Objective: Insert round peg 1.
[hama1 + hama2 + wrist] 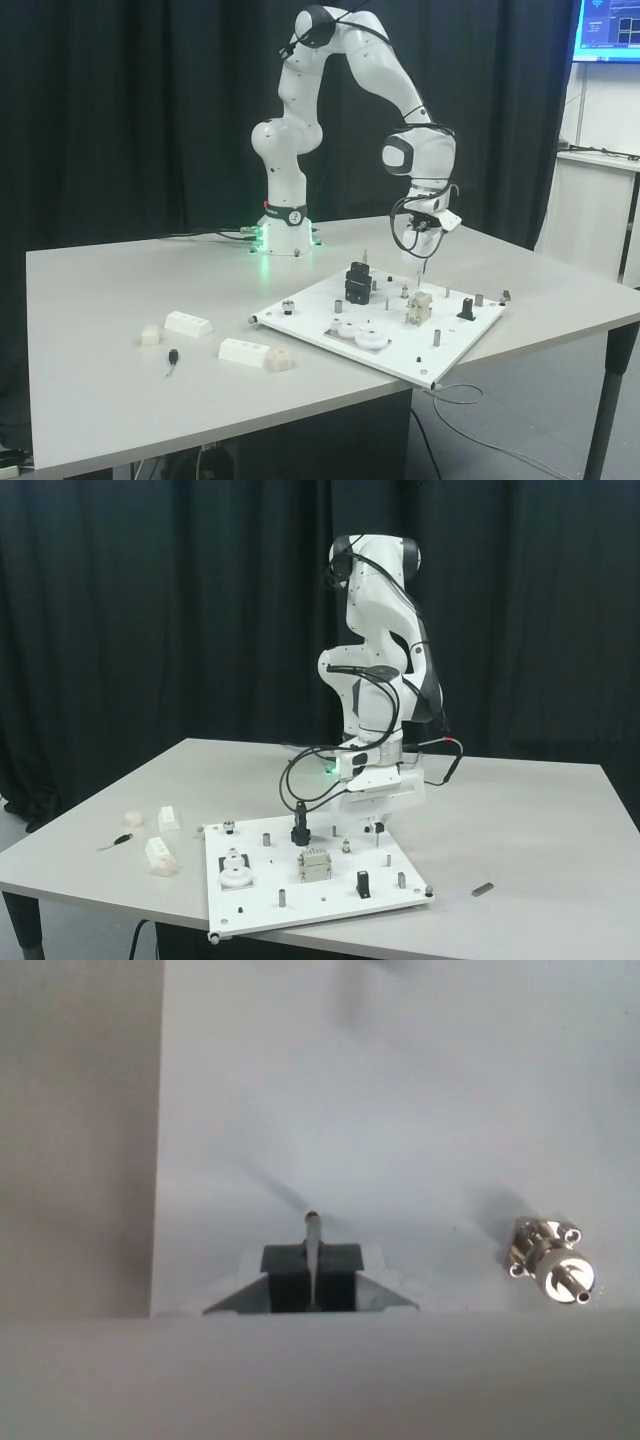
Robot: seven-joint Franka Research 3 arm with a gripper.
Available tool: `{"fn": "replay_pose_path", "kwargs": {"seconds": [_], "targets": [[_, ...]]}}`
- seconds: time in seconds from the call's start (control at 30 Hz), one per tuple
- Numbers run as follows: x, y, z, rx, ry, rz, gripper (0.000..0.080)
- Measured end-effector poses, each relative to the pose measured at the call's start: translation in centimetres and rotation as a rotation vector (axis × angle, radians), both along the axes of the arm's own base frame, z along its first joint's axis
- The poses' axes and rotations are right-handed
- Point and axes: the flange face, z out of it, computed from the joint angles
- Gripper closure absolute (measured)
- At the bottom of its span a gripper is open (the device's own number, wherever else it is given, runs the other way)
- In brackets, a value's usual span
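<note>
Your claw (311, 1260) pinches round peg 1 (312, 1250), a thin grey pin (upright) over the white board (440, 350); no readable writing.

The grey surface (120, 300) carries the arm's base (284, 238), a white assembly board (455, 345), three white blocks (188, 323) (244, 351) (150, 336), a small black tool (172, 358) and a small grey bar (482, 888).
</note>
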Motion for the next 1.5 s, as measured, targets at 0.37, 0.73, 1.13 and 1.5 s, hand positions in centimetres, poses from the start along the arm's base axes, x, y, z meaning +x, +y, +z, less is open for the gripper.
{"fn": "replay_pose_path", "kwargs": {"seconds": [0.37,0.73,1.13,1.5], "targets": [[0.03,0.10,-0.52,-0.003,-0.004,0.002,0.0787],[0.03,0.08,-0.71,-0.004,-0.004,0.000,0.0787],[0.03,0.04,-0.74,-0.004,-0.004,-0.003,0.0787],[0.05,-0.09,-0.76,-0.005,-0.004,-0.013,0.0787]]}}
